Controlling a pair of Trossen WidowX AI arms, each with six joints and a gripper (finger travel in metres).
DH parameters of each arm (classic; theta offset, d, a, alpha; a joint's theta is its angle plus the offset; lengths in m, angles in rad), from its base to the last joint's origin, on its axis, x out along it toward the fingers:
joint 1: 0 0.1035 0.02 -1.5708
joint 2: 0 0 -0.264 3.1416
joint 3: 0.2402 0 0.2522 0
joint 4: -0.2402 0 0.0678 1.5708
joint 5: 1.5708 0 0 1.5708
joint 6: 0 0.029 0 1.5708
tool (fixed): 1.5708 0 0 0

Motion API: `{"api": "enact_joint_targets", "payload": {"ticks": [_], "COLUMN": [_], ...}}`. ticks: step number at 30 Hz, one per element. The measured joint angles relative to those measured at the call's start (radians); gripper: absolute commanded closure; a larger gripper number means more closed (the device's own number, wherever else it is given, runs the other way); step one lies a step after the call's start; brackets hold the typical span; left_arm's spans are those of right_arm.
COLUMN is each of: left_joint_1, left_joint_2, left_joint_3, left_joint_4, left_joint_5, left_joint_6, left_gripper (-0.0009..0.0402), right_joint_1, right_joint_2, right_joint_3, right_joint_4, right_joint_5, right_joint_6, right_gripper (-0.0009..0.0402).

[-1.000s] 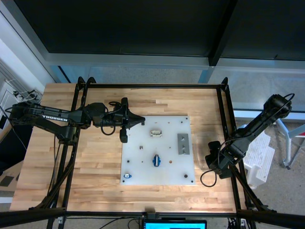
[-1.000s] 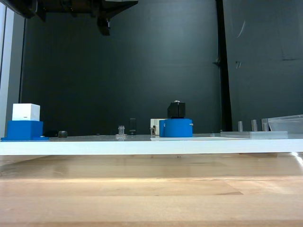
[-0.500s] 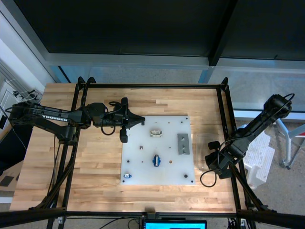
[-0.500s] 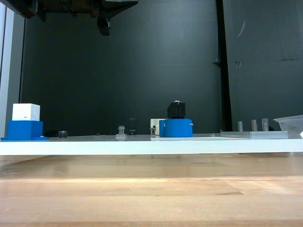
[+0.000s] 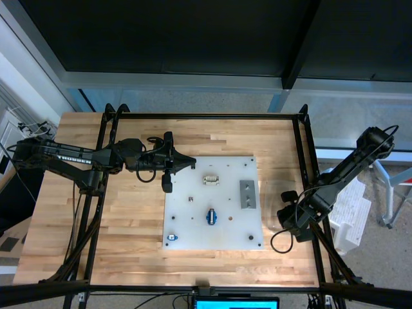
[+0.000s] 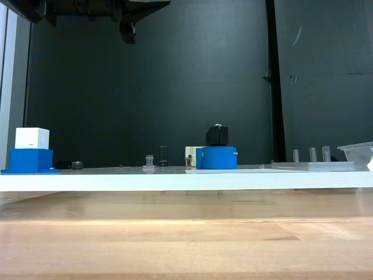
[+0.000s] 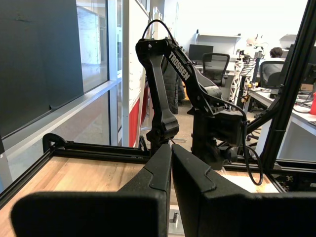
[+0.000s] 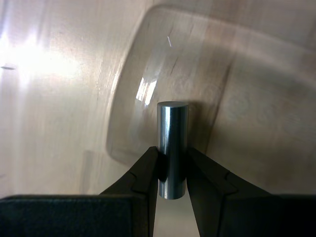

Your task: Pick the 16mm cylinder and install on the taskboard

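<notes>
- Cylinder grip: the right gripper (image 8: 172, 159) has its jaws clamped on the 16mm cylinder (image 8: 172, 128), whose shiny end sticks out past the fingertips, with a clear plastic tray (image 8: 237, 59) behind it.
- In the high view this gripper sits at the lower right of the frame, just off the right edge of the taskboard (image 5: 193, 222).
- The left gripper (image 7: 171, 155) hangs at the taskboard's upper-left corner, jaws pressed together on nothing.

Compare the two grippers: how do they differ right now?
The left gripper is shut on nothing; the right gripper is shut on the 16mm cylinder. The left gripper hangs high over the taskboard's far left corner; the right gripper is off the board's right edge, close above the clear tray. Both are shut.
</notes>
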Motion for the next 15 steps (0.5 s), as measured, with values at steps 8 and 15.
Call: {"api": "enact_joint_targets", "payload": {"ticks": [8,15], "left_joint_1": [0.0,0.0], "left_joint_2": [0.0,0.0], "left_joint_3": [0.0,0.0], "left_joint_4": [0.0,0.0], "left_joint_5": [0.0,0.0], "left_joint_6": [0.0,0.0], "left_gripper": [0.0393,0.0393], "right_joint_1": [-0.051,-0.181], "right_joint_2": [-0.048,-0.056], "right_joint_3": [0.136,0.303], "right_joint_4": [-0.181,-0.327], "right_joint_5": [-0.009,-0.006], "right_joint_6": [0.003,-0.018], "right_gripper": [0.0384,0.0384]}}
